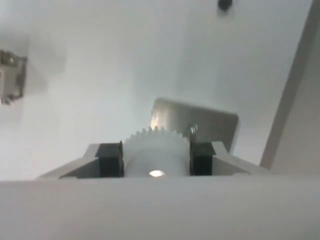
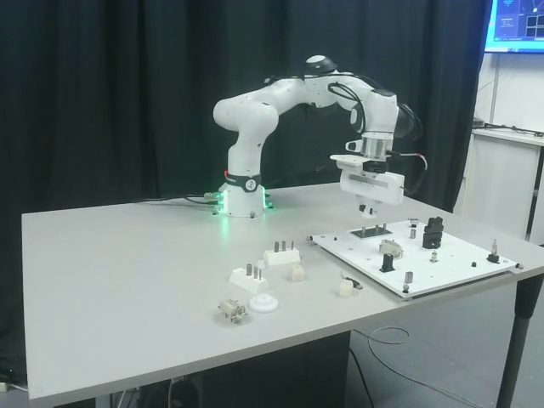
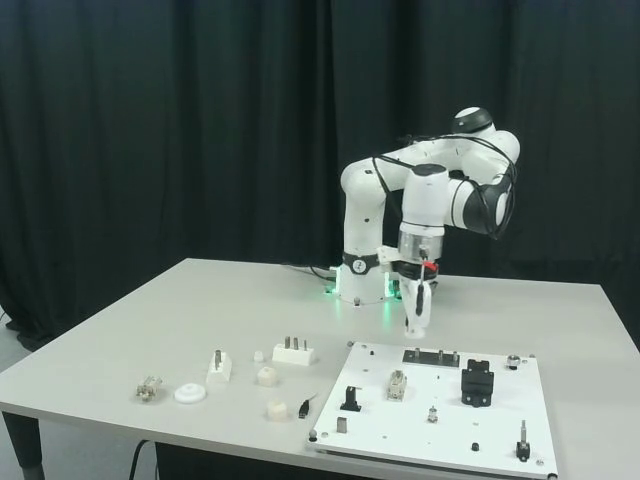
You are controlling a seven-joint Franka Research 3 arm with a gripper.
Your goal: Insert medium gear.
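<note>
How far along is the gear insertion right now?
Pickup looks done: the gripper holds the white gear between its black pads. In hand: it hovers above the grey plate on the white board. Left: lowering the gear onto its peg and releasing.

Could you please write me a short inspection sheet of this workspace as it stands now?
Surface: grey table bearing a white assembly board.
Job's things: white medium gear held in the claw, above the grey peg plate.
Clutter: second white gear, small white peg blocks, connector on the table.
Grippers: claw shut on the gear.
Cables: black cable hanging under the table.
Surroundings: black curtain.
</note>
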